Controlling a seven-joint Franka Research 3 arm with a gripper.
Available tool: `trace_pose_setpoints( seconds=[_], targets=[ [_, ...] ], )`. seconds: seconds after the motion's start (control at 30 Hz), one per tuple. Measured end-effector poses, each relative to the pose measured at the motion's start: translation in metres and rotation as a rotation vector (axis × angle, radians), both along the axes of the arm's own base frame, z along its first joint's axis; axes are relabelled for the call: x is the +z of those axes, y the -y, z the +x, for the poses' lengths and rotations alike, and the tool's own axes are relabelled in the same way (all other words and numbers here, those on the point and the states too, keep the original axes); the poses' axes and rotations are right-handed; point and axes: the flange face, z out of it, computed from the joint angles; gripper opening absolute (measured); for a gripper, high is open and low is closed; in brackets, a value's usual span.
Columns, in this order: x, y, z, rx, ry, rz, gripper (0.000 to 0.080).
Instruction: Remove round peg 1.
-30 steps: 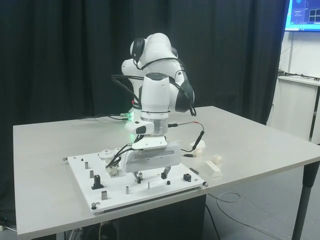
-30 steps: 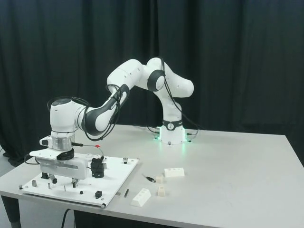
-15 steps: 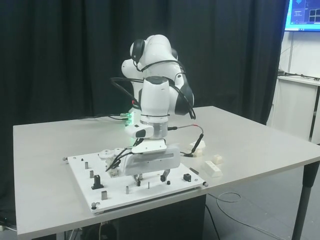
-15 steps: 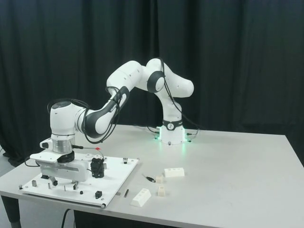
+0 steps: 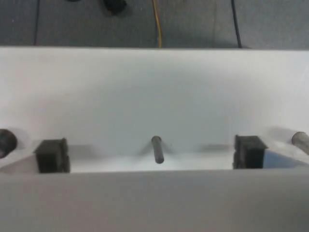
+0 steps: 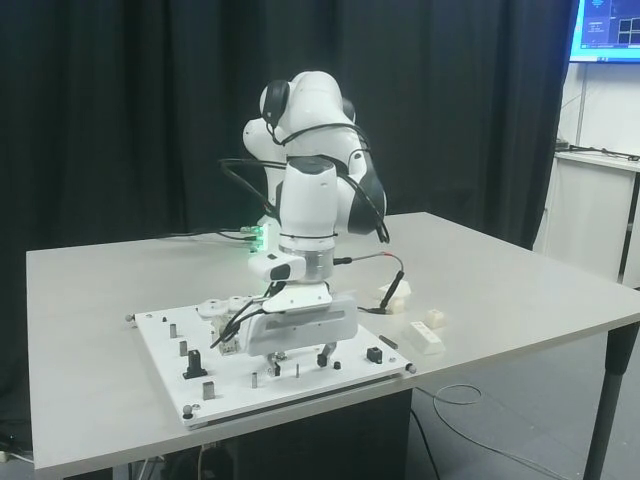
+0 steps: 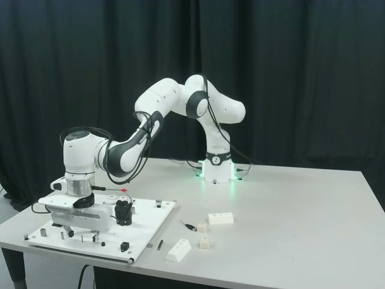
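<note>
Two black fingers point(image 5: 52, 155) of the gripper point(image 5: 152, 154) stood spread wide apart, released and grasping nothing, their blocky tips low over a flat white board point(image 5: 145, 96). Between them, touching neither, round peg 1 point(image 5: 157, 149) rose upright from the board: a thin, smooth grey cylinder. A pale band across the wrist view hid the peg's lower end and the fingertips' bottoms. Two more dark stubs at that view's edges were cut off and hard to make out.

From the room, the gripper point(image 6: 298, 357) hung near the board's point(image 6: 160, 360) front edge, the peg there too small to pick out. Other small black and grey pieces stood on the board. Several white blocks point(image 7: 221, 218) lay on the grey surface point(image 7: 301, 223) beside it. The white arm point(image 7: 162, 99) curved back to its base, lit green.
</note>
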Motion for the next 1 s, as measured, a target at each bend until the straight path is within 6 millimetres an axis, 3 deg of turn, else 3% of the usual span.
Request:
trace_pose_setpoints(
  seconds=[0.1,0.13,0.43,0.47,0.63,0.67,0.97,1.0],
  targets=[
    [-0.0005,0.0007,-0.0004,0.009,-0.002,-0.002,0.08],
    [-0.0006,0.001,-0.0005,0.012,-0.002,-0.002,0.0684],
    [-0.0014,0.0039,-0.0018,0.019,-0.006,-0.007,0.0684],
    [-0.0014,0.0042,-0.0019,0.02,-0.006,-0.008,0.0312],
    [-0.0018,0.005,-0.0023,0.02,-0.007,-0.009,0.0312],
    [-0.0019,0.005,-0.0023,0.02,-0.008,-0.009,0.0098],
    [-0.0019,0.0018,-0.0014,0.024,-0.013,-0.006,0.0098],
    [-0.0019,0.0018,-0.0014,0.024,-0.013,-0.006,0.0033]
  ],
)
